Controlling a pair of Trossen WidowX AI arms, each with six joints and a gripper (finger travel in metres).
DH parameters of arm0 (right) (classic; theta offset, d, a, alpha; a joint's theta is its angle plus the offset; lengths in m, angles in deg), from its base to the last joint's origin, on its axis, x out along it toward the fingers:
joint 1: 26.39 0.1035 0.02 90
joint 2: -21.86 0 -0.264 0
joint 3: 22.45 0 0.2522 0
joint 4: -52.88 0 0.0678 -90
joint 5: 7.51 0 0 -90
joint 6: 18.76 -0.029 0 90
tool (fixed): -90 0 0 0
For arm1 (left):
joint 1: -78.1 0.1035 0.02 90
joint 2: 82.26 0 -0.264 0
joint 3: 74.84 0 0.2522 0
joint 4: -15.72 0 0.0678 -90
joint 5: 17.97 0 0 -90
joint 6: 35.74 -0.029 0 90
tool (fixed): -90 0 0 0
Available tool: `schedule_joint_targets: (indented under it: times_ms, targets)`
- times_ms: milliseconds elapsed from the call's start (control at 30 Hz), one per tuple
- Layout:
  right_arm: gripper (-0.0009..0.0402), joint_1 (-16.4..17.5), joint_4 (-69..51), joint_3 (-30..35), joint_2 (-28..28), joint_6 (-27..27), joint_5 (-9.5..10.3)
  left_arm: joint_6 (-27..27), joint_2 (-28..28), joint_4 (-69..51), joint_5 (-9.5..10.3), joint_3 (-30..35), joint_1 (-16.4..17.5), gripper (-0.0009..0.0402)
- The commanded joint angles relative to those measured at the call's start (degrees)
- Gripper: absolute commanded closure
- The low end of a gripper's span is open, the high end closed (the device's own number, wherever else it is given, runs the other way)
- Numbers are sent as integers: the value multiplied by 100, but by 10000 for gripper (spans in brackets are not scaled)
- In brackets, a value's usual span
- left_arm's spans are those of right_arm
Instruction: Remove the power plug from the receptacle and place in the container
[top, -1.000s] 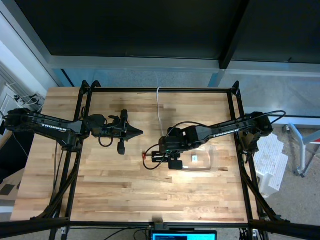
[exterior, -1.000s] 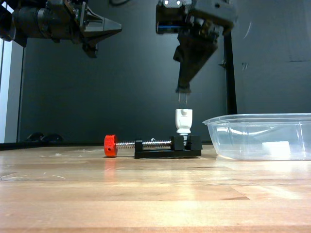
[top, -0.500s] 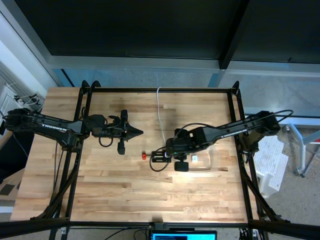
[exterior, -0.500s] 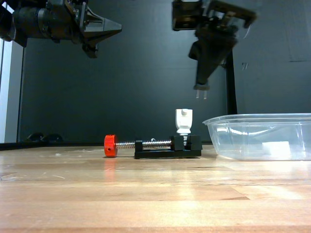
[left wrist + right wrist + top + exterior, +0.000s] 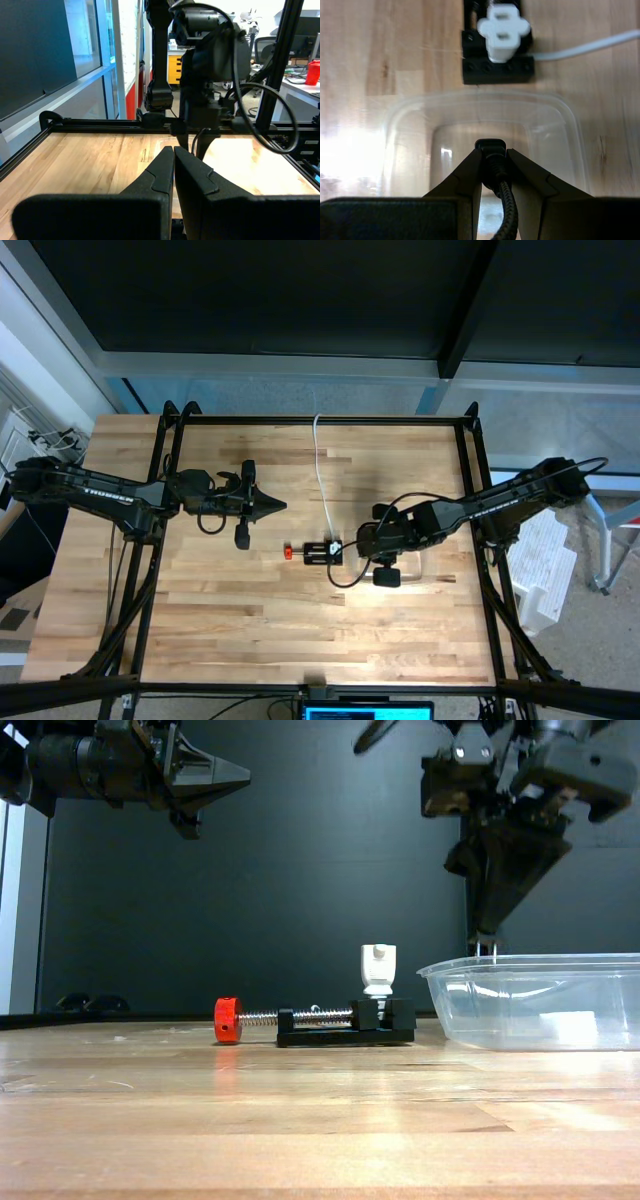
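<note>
Right gripper [image 5: 493, 151] jaws pinch the light, rigid power plug [image 5: 490, 145] by its body above the container [image 5: 470, 95]. The plug is tiny and probably slips easily. Left gripper [image 5: 173, 148] hangs high over the tabletop [image 5: 100, 150], well apart, jaws together.

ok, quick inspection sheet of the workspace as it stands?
Surface: wooden table, light planks.
Job's things: power plug held over the container, near rim height, not released; receptacle vacant, upright in black vise with red knob.
Clutter: nothing seen.
Pincers: right pincer shut on the plug above the container; left pincer shut, raised left of centre, holding nothing.
Cables: white cable from the receptacle to the far edge; black cord trails from the plug.
Surroundings: black frame around the table; screen at near edge.
</note>
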Motion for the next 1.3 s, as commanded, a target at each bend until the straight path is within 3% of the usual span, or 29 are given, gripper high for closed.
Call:
schedule_joint_targets:
  times_ms: [33,600,867,1300]
  targets:
    - [393,31,254,-284,81,-35,15,0,-2,2,0,0,2,393]
    - [386,136,977,-1228,592,-85,17,0,-2,2,0,0,0,393]
    - [324,181,1582,-1593,645,-284,15,0,-2,0,0,0,2,393]
    - [222,208,1187,-1685,1134,-372,11,0,-2,2,0,0,2,393]
